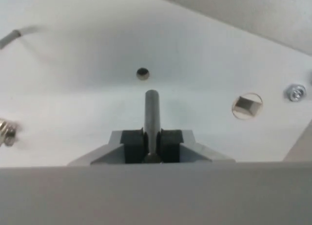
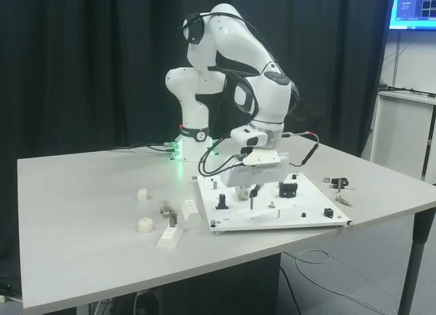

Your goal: Place round peg 2.

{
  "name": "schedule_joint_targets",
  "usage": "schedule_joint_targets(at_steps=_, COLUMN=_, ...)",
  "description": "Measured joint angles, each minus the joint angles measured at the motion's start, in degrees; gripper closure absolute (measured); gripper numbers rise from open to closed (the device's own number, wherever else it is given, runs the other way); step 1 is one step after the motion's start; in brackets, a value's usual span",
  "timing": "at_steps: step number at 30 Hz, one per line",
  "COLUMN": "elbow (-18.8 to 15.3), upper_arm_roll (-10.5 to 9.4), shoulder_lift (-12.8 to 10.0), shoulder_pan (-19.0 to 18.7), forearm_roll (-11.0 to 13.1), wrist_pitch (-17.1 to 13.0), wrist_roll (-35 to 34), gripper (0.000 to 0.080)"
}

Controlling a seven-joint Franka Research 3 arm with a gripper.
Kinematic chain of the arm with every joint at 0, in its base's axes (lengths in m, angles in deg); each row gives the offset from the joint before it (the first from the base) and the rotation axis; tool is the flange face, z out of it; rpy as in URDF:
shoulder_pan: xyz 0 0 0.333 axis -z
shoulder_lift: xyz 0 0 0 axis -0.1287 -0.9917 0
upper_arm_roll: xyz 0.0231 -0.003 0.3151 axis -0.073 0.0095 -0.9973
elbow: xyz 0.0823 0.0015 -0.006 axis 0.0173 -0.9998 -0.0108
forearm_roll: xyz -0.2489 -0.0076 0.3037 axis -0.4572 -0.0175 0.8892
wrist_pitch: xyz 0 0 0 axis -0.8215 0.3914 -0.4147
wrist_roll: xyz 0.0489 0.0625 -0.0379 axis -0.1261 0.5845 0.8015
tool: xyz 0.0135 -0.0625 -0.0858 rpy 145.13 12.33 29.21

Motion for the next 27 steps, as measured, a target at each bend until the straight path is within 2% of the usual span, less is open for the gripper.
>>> schedule_joint_targets(at_steps=9, elbow=0.0, upper_arm_roll=0.14, shoulder_lift=1.02, shoulder_pan=-0.41, forearm_roll=0.04, wrist_pitch=0.83, wrist_roll=0.0, gripper=0.0735)
schedule_joint_targets(at_steps=27, elbow=-0.14, upper_arm_roll=0.7, shoulder_lift=0.39, shoulder_pan=-0.54, forearm_roll=0.04, wrist_pitch=0.0, wrist_roll=0.0, gripper=0.0735)
